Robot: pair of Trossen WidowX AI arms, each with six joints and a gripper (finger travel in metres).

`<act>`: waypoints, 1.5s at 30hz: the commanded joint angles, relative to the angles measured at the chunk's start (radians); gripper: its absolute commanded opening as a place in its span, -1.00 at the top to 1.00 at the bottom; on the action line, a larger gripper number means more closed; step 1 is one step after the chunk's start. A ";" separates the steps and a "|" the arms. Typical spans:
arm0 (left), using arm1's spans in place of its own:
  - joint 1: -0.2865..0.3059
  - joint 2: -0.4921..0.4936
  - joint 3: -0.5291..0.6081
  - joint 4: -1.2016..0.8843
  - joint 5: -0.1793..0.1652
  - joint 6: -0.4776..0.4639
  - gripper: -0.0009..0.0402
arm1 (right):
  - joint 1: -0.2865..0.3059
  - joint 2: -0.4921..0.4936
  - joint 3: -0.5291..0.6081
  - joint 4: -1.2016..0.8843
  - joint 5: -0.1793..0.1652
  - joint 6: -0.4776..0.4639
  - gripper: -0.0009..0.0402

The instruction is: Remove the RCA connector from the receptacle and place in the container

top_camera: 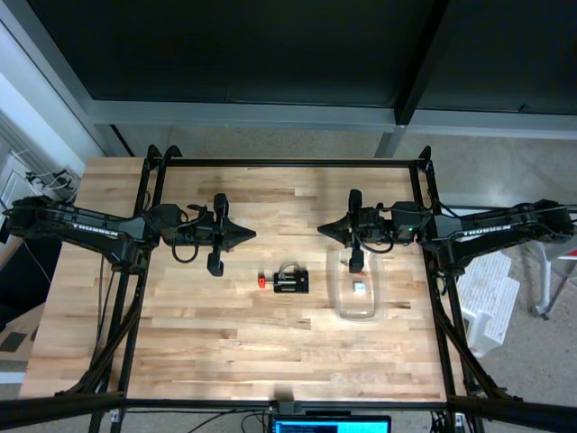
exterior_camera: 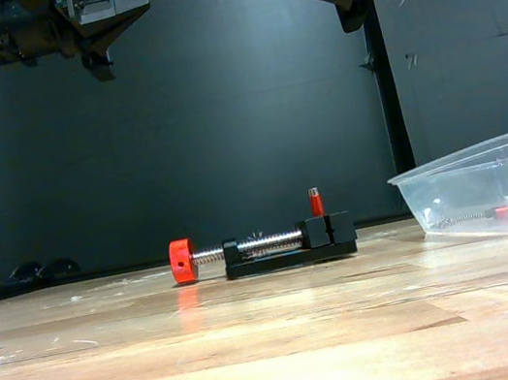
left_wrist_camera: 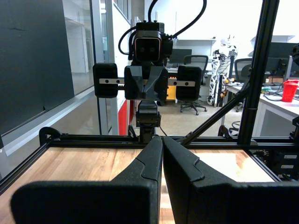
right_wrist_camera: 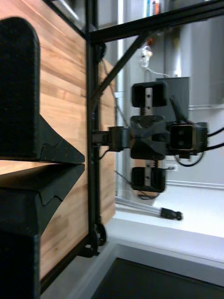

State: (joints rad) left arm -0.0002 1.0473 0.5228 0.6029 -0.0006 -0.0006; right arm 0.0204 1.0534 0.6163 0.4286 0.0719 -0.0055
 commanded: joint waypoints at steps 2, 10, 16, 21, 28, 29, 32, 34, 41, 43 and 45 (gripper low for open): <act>0.000 0.000 0.000 0.000 0.000 0.000 0.96 | -0.024 0.001 -0.029 0.047 -0.047 0.033 0.96; 0.000 0.000 0.000 0.000 0.000 0.000 0.96 | -0.020 -0.001 -0.032 0.077 -0.072 0.051 0.96; 0.000 0.000 0.000 0.000 0.000 0.000 0.96 | -0.018 -0.002 -0.032 0.078 -0.077 0.054 0.96; 0.000 0.000 0.000 0.000 0.000 0.000 0.96 | -0.018 -0.003 -0.032 0.078 -0.076 0.067 0.96; 0.000 0.000 0.000 0.000 0.000 0.000 0.96 | -0.018 -0.003 -0.032 0.077 -0.072 0.076 0.96; 0.000 0.000 0.000 0.000 0.000 0.000 0.96 | -0.018 -0.003 -0.032 0.077 -0.072 0.075 0.96; 0.000 0.000 0.000 0.000 0.000 0.000 0.96 | -0.018 -0.003 -0.032 0.077 -0.072 0.076 0.96; 0.000 0.000 0.000 0.000 0.000 0.000 0.96 | -0.018 -0.003 -0.032 0.077 -0.072 0.076 0.96; 0.000 0.000 0.000 0.000 0.000 0.000 0.96 | -0.018 -0.003 -0.032 0.077 -0.072 0.076 0.96; 0.000 0.000 0.000 0.000 0.000 0.000 0.96 | -0.018 -0.003 -0.032 0.077 -0.072 0.076 0.96; 0.000 0.000 0.000 0.000 0.000 0.000 0.96 | -0.018 -0.003 -0.032 0.077 -0.072 0.076 0.96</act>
